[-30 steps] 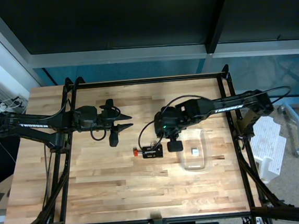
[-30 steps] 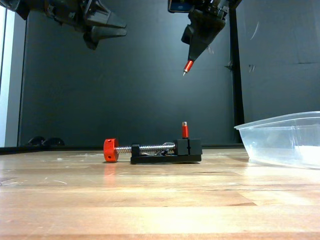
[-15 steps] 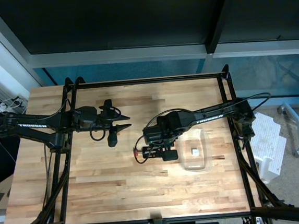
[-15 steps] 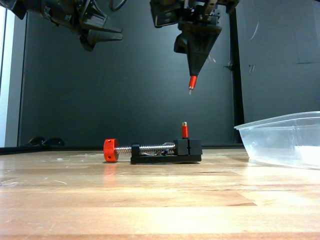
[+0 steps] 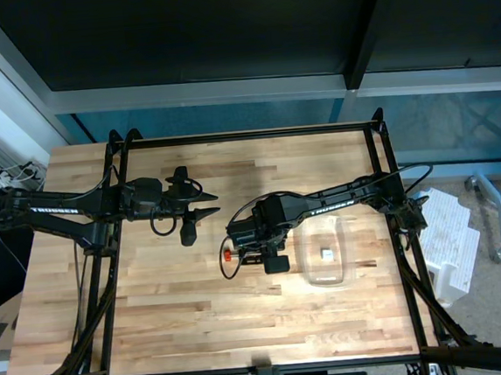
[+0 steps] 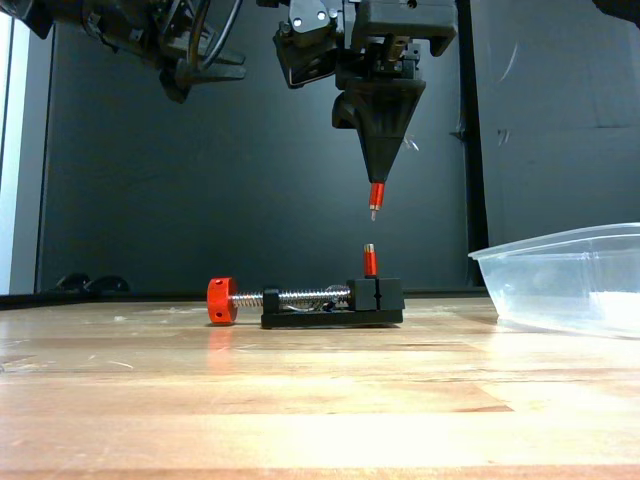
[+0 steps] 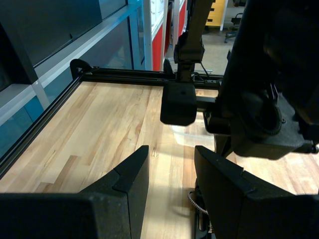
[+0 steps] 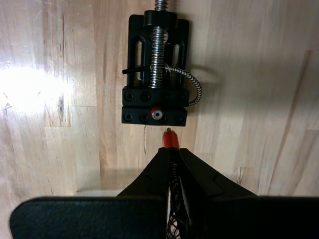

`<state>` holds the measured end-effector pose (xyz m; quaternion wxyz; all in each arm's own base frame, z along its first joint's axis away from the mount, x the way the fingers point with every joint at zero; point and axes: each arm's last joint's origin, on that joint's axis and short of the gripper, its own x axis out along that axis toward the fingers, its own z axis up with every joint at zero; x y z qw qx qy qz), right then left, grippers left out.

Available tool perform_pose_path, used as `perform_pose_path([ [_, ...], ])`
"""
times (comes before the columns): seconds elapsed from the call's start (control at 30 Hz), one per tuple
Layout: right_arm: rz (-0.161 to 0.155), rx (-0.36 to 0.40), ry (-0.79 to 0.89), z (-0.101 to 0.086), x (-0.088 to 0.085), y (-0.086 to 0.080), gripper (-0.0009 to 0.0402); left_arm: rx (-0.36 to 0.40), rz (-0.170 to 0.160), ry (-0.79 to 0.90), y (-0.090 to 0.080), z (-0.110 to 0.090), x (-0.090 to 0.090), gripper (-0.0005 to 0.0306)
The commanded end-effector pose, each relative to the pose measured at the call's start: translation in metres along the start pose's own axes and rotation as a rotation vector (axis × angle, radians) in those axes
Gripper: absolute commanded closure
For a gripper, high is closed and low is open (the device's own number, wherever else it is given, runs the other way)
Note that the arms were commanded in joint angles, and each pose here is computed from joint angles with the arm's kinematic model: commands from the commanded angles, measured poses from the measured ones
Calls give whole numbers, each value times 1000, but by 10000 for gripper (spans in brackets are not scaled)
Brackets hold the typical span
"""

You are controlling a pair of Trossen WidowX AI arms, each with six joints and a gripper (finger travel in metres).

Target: Pick the rca connector and install on the hub

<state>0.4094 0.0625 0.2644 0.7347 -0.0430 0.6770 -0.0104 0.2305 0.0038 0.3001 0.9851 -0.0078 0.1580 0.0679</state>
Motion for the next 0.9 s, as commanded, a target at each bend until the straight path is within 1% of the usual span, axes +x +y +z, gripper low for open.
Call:
perform_pose_path([
  [0.03, 6, -3, 10, 2, 5, 2, 393, 0, -1, 0, 0, 0, 0, 178],
  [0.27, 6, -9, 16, 2, 8, 2, 393, 0, 0, 1, 0, 0, 0, 178],
  [0.43, 6, -9, 24, 5, 14, 3, 393, 0, 0, 0, 0, 0, 0, 178],
  [0.9, 7, -12, 7, 7, 18, 5, 393, 0, -1, 0, 0, 0, 0, 178],
])
